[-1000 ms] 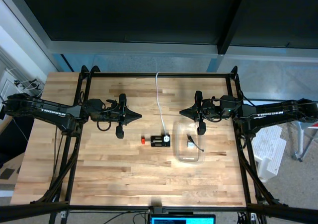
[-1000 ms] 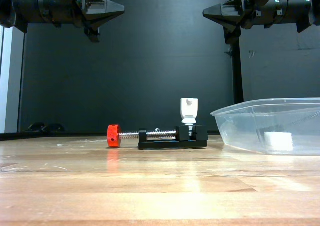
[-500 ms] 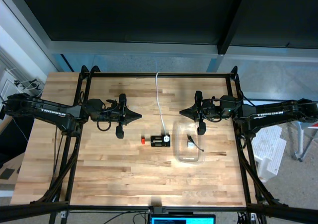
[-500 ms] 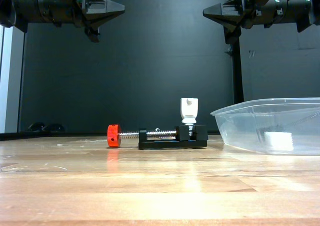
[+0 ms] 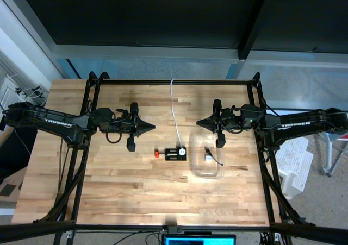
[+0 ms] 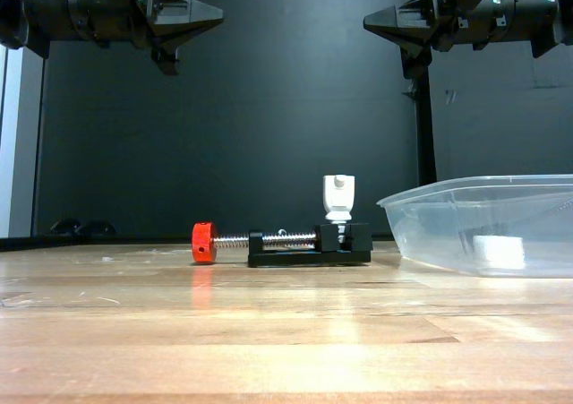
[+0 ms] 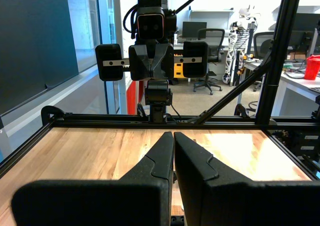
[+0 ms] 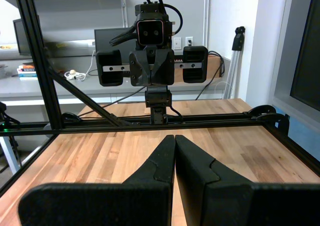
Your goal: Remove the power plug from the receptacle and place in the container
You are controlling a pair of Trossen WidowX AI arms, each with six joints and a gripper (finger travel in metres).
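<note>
Above-table [image 5: 109, 174] TROSSEN left gripper [image 5: 152, 127], right gripper [image 5: 199, 123]

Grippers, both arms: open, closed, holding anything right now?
Left gripper: jaws closed, empty, high above the wooden table, left side.
Right gripper: jaws closed, empty, high above its right side.

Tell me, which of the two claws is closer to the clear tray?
The right gripper: shut, it hangs high up by the tray's far end. The left gripper, also shut, hangs farther off, beyond the vise.
</note>
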